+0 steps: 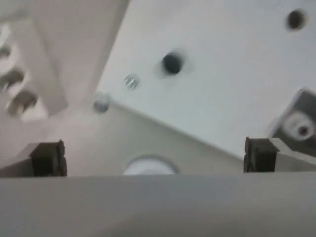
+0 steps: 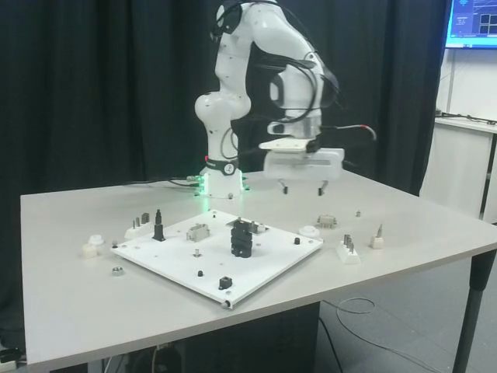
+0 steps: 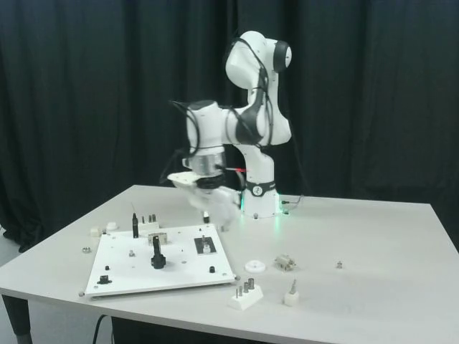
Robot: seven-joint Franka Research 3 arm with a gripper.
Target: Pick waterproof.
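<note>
A lab: black curtains (image 2: pixel 93 85) behind a grey table (image 2: pixel 62 295) bearing a white arm (image 2: pixel 248 85).

The grey bench (image 2: pixel 70 264) carries a white board (image 2: pixel 264 268) that lies flat near its front edge. The white robot base (image 2: pixel 221 183) is bolted behind the board. Beside the board rest a white round disc (image 2: pixel 309 231), a small white block with pins (image 2: pixel 348 252), another small white block (image 2: pixel 377 241) and a nut (image 2: pixel 118 270).
</note>
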